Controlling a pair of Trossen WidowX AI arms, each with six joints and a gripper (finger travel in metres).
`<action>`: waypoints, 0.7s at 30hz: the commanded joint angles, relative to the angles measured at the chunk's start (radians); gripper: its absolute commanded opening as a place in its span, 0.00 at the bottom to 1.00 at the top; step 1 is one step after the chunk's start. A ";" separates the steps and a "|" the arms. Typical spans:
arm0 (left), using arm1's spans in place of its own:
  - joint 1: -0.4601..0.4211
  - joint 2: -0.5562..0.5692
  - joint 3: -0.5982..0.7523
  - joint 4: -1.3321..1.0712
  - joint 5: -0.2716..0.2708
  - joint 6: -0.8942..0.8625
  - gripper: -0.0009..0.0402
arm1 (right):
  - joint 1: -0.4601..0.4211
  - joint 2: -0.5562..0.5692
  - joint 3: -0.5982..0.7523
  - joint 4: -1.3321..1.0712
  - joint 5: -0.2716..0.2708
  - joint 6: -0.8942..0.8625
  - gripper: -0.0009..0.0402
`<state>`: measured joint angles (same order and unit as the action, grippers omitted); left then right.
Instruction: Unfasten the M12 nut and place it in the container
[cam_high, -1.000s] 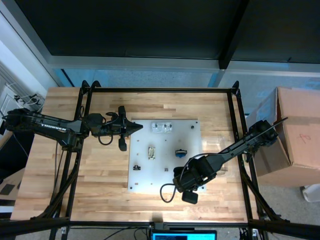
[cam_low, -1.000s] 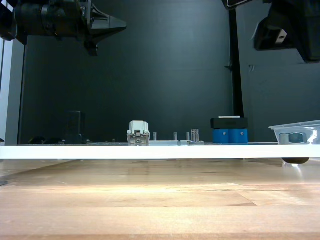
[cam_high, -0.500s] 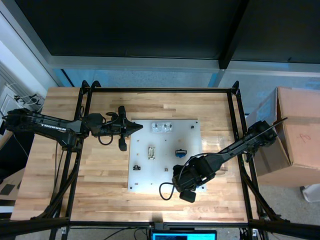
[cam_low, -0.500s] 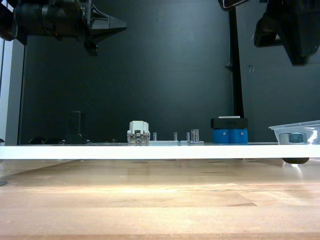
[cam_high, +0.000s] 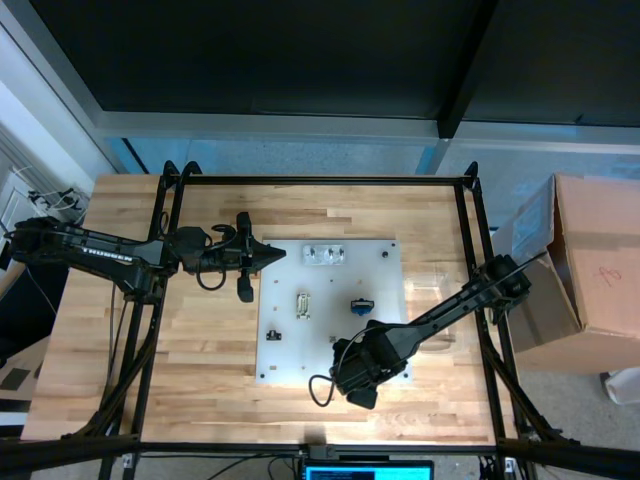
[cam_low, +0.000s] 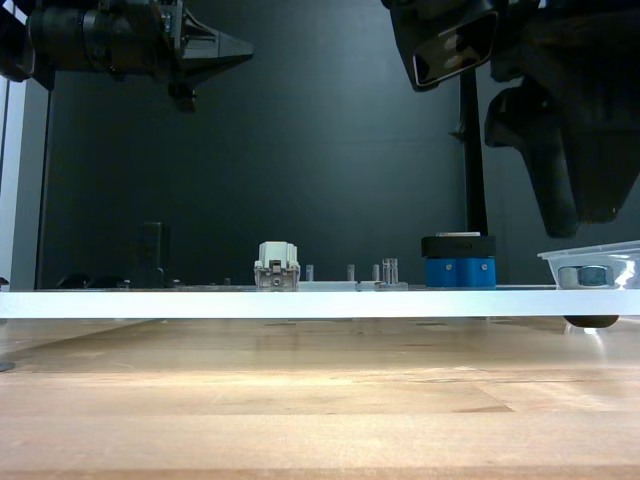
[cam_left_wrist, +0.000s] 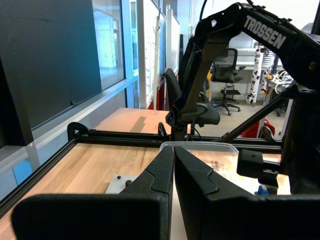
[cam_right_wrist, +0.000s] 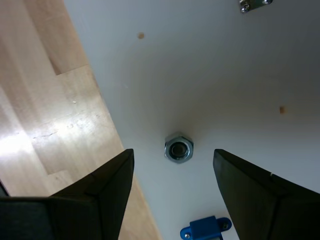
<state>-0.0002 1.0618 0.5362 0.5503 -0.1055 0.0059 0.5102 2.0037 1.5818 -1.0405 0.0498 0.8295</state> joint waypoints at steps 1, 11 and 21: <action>0.000 0.000 0.000 -0.002 0.000 0.000 0.02 | -0.007 0.010 -0.012 0.002 0.012 0.000 0.59; 0.000 0.000 0.000 -0.003 0.000 0.000 0.02 | -0.008 0.045 -0.023 0.029 0.010 -0.027 0.54; 0.000 0.000 0.000 -0.003 0.000 0.000 0.02 | -0.008 0.045 -0.023 0.026 0.002 -0.054 0.36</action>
